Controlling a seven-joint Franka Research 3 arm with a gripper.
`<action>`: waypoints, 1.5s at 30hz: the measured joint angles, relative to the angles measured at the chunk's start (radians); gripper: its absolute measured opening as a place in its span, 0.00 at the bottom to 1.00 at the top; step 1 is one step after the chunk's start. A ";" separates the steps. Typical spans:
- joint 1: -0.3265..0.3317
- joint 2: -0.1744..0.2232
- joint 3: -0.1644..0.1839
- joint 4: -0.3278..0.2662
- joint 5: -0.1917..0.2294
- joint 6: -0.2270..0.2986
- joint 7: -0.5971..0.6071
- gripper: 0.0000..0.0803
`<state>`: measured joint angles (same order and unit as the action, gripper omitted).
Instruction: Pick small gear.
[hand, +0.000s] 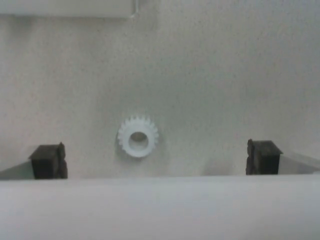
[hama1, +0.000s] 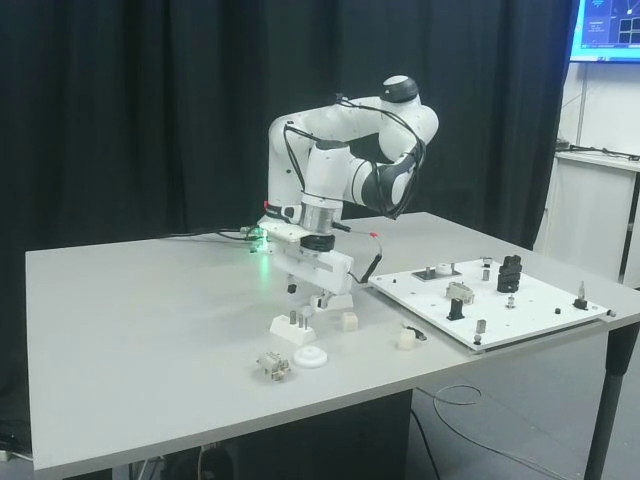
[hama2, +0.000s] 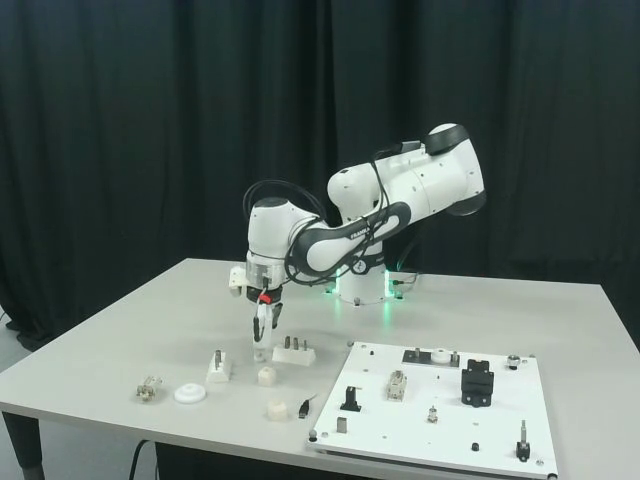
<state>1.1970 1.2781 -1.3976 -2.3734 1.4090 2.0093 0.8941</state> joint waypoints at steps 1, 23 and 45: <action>-0.001 0.000 0.002 0.001 0.001 0.002 0.000 1.00; -0.020 0.010 0.045 0.010 0.035 0.034 -0.010 1.00; -0.024 0.010 0.074 0.016 0.052 0.083 -0.035 0.88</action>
